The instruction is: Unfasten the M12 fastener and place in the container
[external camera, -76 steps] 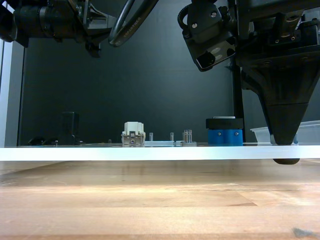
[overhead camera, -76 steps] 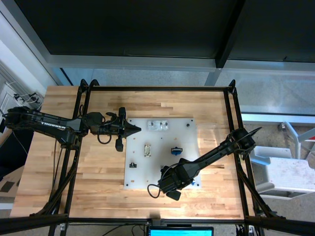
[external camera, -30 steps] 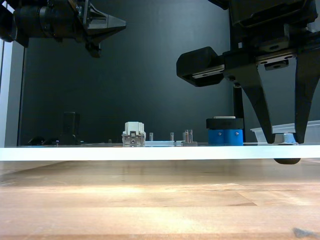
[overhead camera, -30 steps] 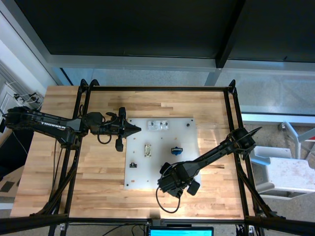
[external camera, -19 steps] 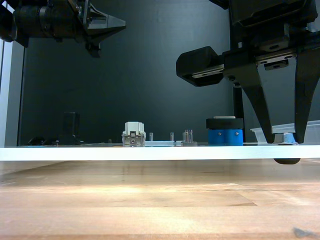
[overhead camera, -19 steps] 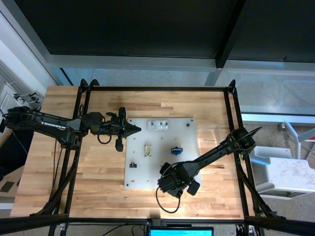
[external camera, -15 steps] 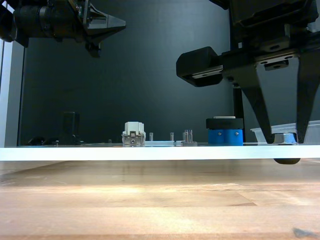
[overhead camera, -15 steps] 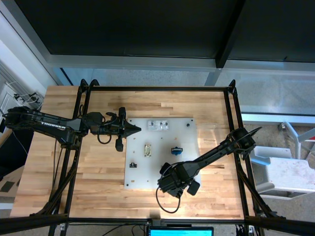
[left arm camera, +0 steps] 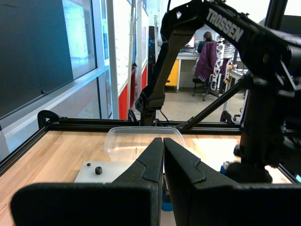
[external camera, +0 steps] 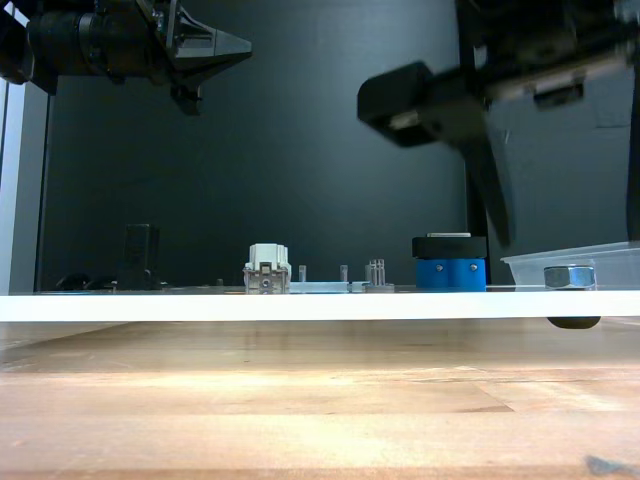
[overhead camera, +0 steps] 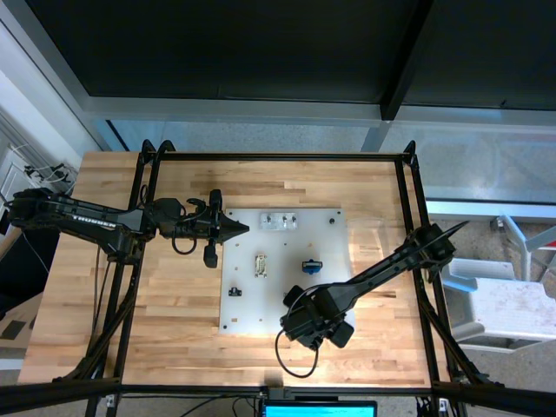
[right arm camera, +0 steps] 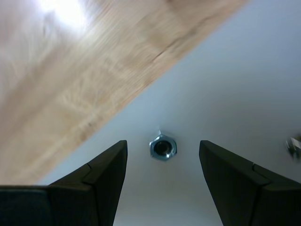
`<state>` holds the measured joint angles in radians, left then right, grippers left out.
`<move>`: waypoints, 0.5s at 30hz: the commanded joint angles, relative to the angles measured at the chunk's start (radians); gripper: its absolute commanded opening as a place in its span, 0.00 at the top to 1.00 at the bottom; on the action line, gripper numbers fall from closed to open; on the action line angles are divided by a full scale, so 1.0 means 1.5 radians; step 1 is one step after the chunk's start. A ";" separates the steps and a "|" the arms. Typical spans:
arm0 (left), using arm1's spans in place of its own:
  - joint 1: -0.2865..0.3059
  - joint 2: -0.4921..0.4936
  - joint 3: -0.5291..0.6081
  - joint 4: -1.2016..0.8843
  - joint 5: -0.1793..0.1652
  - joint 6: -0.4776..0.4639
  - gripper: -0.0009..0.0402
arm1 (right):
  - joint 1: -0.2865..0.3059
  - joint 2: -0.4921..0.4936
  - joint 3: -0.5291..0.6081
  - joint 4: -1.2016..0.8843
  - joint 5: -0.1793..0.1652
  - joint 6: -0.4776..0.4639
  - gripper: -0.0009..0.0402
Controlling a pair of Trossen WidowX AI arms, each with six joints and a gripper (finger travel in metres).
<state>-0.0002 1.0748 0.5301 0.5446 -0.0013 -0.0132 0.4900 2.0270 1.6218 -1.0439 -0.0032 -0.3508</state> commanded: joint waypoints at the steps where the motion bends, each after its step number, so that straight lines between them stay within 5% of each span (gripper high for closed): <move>1: 0.000 0.000 0.000 0.000 0.000 0.000 0.98 | 0.000 -0.018 0.000 0.000 0.002 0.196 0.50; 7: 0.000 0.000 0.000 0.000 0.000 0.000 0.98 | 0.001 -0.039 -0.003 -0.004 -0.012 0.523 0.66; 13: 0.000 0.000 0.000 0.000 0.000 0.000 0.98 | 0.011 -0.041 -0.032 0.016 -0.065 0.597 0.99; 15: 0.000 0.000 0.000 0.000 0.000 0.000 0.98 | 0.012 -0.041 -0.039 0.021 -0.069 0.601 0.96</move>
